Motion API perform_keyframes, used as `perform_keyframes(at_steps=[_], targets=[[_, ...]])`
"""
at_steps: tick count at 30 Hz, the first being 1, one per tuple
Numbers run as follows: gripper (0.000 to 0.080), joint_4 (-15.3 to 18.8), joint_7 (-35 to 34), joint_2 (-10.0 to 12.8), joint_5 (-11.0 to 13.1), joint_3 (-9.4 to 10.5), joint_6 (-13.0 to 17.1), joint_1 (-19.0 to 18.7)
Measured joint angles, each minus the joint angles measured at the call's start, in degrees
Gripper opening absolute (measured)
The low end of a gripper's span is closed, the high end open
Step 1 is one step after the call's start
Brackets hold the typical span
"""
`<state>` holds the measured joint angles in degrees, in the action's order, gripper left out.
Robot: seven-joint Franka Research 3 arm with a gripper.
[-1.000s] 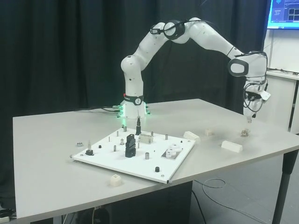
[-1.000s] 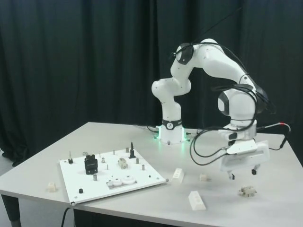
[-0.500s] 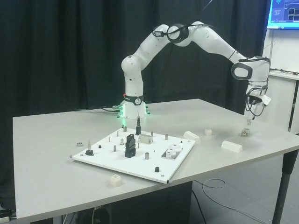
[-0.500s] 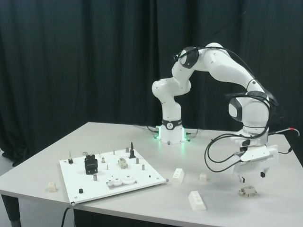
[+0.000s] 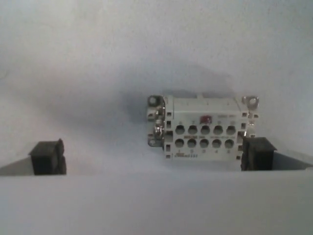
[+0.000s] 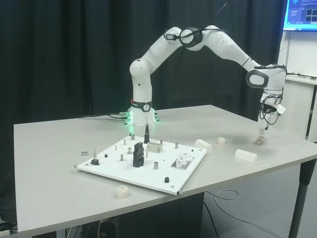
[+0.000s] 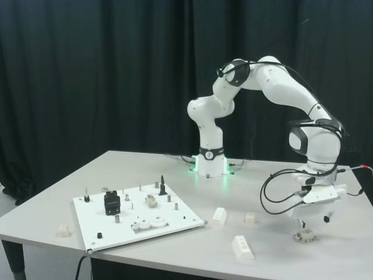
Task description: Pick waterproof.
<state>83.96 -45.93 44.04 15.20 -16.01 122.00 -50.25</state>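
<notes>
Fingers spread wide on gripper point(image 5: 151, 155), waterproof connector point(image 5: 201, 128) off-centre toward three o'clock, long axis running along the jaw line.

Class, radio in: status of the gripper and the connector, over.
Gripper open, low over connector. Connector on table, not gripped, one finger at its end. Nothing in the way.

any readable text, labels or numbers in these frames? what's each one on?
No text here can be read.
Connector: a small marking and a line of print on its face, too blurred to read.
Screen at the upper corner of the first room view: some content, too small to read.
Arm, board and blocks: no visible text.
</notes>
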Motion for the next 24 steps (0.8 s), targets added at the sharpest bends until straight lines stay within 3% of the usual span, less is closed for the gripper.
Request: perform_keyframes(at_steps=[6,24], targets=[[0.08,0.0,-0.53,0.21,-0.92,-0.19,0.0,-0.03],[0.08,0.0,-0.48,1.35,-0.71,-0.84,-0.21,0.91]])
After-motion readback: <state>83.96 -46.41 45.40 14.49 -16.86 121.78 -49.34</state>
